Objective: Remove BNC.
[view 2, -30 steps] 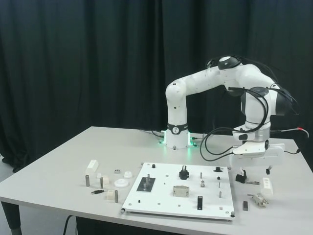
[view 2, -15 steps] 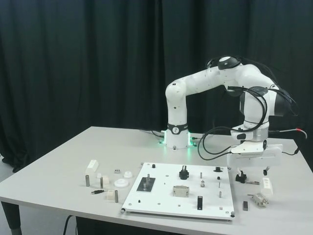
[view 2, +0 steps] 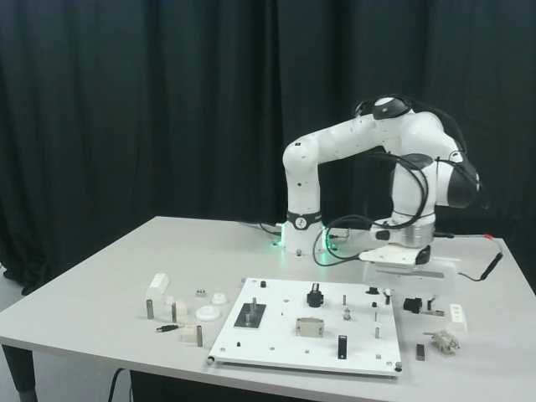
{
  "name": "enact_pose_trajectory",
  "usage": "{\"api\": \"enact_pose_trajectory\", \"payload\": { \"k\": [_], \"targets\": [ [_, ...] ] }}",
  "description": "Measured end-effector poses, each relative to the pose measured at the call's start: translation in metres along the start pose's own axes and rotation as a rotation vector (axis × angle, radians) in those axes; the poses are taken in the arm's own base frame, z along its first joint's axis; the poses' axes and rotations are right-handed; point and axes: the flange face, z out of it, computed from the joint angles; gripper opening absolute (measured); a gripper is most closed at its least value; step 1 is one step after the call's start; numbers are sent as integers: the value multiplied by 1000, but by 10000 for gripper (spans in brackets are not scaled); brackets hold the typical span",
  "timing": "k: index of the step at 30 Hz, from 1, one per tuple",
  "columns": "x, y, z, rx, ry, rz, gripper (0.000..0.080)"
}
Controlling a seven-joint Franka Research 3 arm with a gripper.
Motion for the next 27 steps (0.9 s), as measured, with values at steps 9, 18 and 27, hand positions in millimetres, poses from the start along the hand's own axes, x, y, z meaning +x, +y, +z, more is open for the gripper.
{"api": "enact_pose_trajectory", "payload": {
  "k": [9, 18, 27],
  "targets": [
    [39, 24, -7, 4, 28, 155, 800],
    [68, 52, -19, 10, 34, 264, 800],
    [80, 75, -20, 5, 33, 355, 800]
  ]
}}
